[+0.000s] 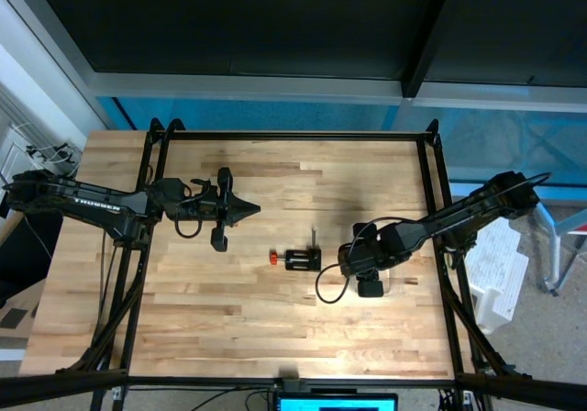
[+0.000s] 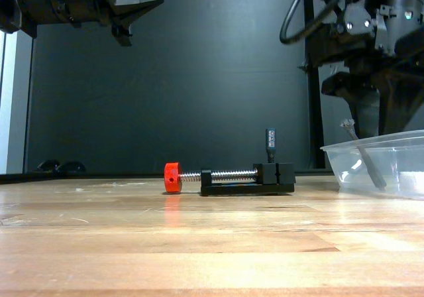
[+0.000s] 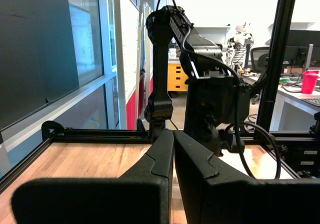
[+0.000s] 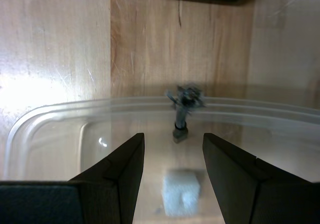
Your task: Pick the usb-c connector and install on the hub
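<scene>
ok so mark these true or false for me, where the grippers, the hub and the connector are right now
1. The right gripper hangs open over the clear dish. True.
2. The usb-c connector is seated in the hub. False: it lies in the dish, apart from the hub.
3. The left gripper is shut, held up off the table. True.
4. The hub's red knob faces the right arm. False: it is at the end toward the left arm.
</scene>
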Available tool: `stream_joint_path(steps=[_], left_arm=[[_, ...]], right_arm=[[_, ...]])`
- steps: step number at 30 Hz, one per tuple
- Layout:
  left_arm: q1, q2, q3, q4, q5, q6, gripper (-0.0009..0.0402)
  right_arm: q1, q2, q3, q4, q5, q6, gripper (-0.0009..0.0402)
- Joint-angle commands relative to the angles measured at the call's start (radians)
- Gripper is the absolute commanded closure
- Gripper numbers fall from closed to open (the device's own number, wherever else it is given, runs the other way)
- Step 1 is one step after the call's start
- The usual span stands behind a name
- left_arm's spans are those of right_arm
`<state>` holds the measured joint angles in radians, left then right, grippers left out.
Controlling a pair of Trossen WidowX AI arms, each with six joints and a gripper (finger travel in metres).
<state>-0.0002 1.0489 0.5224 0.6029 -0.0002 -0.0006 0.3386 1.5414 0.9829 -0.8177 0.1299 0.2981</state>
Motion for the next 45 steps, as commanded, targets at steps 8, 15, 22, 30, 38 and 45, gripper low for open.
stream_joint_path(steps=[8,15,22,30,38,45], left_arm=[[0.000,0.000,0.000,0.000,0.000,0.000,0.0393],[0.000,0.000,0.000,0.000,0.000,0.000,0.0393],[0.000,0.000,0.000,0.000,0.000,0.000,0.0393],[0.000,0.000,0.000,0.000,0.000,0.000,0.0393],[0.000,0.000,0.000,0.000,0.000,0.000,0.0393],[0.000,0.000,0.000,0.000,0.000,0.000,0.0393]], right_arm=[[0.000,0.008,-0.056,0.086,-0.003,0.000,0.0232],[0.000,0.008,-0.074,0.106,-0.002,0.000,0.0234],[0.000,0.008,-0.093,0.120,0.002,-0.002,0.0250],[-0.002,0.008,-0.125,0.171,0.010,-0.020,0.0268],[-0.003,0.008,-0.140,0.191,0.010,-0.031,0.0304],[-0.005,0.007,-0.141,0.191,0.010,-0.037,0.0369]])
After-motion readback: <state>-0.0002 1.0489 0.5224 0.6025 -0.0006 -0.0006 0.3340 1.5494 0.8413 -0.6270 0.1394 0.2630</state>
